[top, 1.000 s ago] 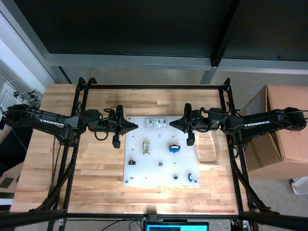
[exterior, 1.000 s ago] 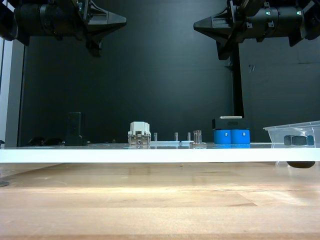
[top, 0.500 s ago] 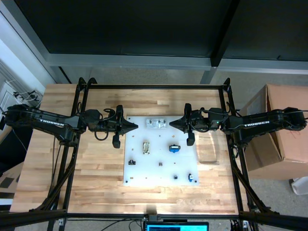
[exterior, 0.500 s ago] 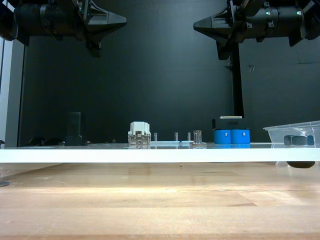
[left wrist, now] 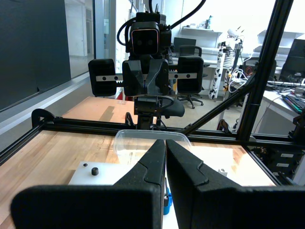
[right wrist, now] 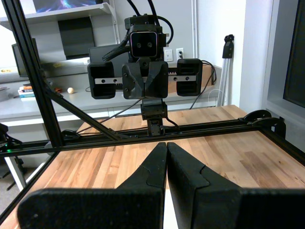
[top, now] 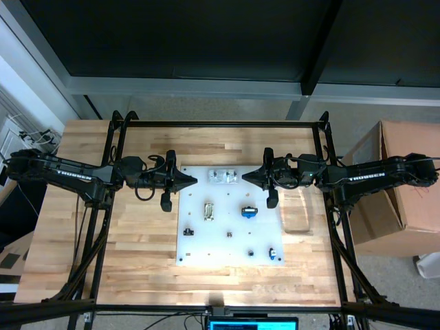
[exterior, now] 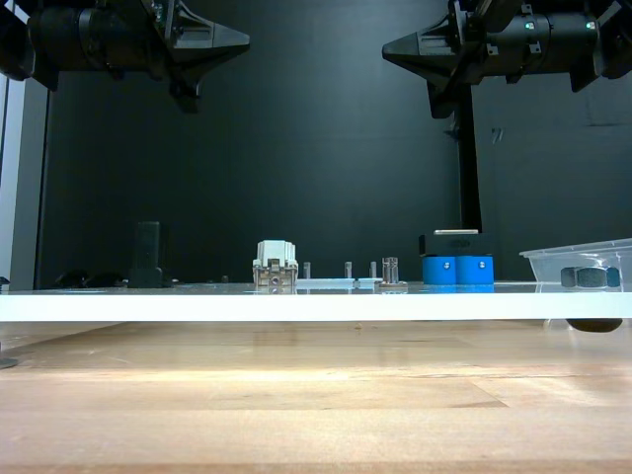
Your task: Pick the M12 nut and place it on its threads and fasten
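Note:
A small silver hex nut (exterior: 583,277) shows in the low view in front of the clear tray (exterior: 553,259). No ribs show under it. In the high view the tray (top: 296,230) holds nothing, and a small dark spot with the nut on its stud (top: 252,254) sits near the white board's (top: 199,247) near right edge. My left gripper (top: 194,180) (exterior: 245,41) (left wrist: 165,143) hangs high over the board's far left edge, shut on nothing. My right gripper (top: 245,177) (exterior: 387,45) (right wrist: 167,144) hangs high over the far middle, also shut and holding nothing.
On the board stand a blue block (top: 248,212) (exterior: 458,269), a white connector (top: 208,211) (exterior: 276,267), a silver fitting (top: 224,177) and a small blue part (top: 272,254). A cardboard box (top: 405,185) sits off the table's right side.

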